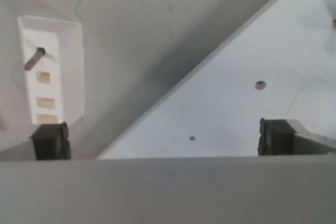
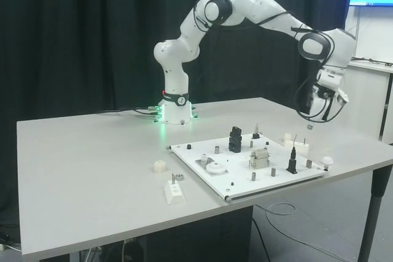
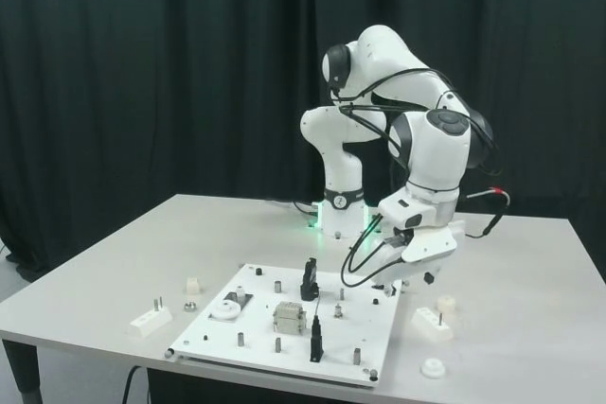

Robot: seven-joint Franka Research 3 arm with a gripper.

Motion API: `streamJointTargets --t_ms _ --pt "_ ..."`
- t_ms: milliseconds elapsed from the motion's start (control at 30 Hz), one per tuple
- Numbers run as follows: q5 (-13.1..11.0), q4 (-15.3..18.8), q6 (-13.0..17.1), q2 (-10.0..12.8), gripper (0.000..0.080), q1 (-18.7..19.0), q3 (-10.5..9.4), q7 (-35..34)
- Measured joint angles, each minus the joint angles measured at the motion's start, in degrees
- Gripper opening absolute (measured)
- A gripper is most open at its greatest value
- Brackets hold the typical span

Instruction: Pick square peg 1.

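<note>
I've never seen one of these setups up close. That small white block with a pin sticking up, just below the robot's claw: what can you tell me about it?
The white holder block is a small oblong tray that looks like plastic, with a raised rim and a row of square pockets. One thin grey peg stands in an end pocket; three other pockets show empty. It lies flat on the grey table, just off the edge of the white board. The open gripper hangs above it, touching nothing.

White arm (image 2: 258,10), grey table (image 2: 86,157), white board (image 2: 245,173), black curtain (image 2: 80,35).
</note>
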State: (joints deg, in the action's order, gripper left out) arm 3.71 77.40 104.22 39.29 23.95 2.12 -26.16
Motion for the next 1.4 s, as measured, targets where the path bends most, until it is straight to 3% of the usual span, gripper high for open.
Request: streamJointTargets --t_ms 800,1067,1400 --pt "-3.25 20.71 19.13 -8.6 0.08 2.44 -0.13 -0.47" --pt "-3.7 24.66 24.74 -9.93 0.08 3.8 -0.13 -1.71" --pt "-3.7 26.78 28.64 -9.79 0.08 4.71 -0.12 -4.33"
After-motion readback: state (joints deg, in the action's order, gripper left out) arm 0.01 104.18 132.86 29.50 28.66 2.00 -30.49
